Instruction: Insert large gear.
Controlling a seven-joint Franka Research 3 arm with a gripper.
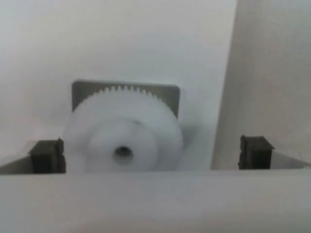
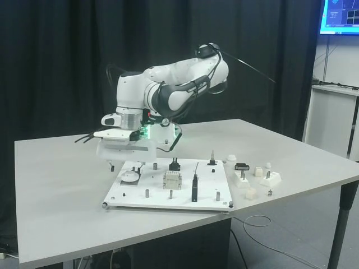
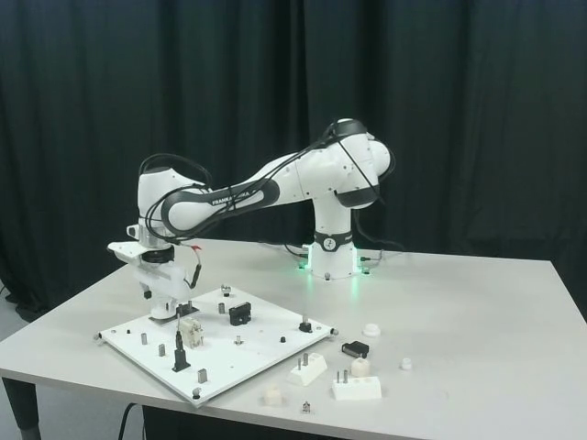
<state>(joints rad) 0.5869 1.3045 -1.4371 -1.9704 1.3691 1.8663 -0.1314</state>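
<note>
large gear point(image 1: 124, 138) below open hand point(image 1: 151, 154), untouched

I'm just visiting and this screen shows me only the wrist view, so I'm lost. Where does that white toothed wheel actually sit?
Observer: The large gear lies near one corner of a white board, and the board rests on the grey table.
Operator: Is the robot's hand holding it?
Observer: No. The gripper hangs just above it, fingers open.
Operator: Is anything else on the board?
Observer: Yes, several small pegs and black parts stand farther along it.
Operator: And off the board?
Observer: Small white parts lie loose on the table beside it.
</note>
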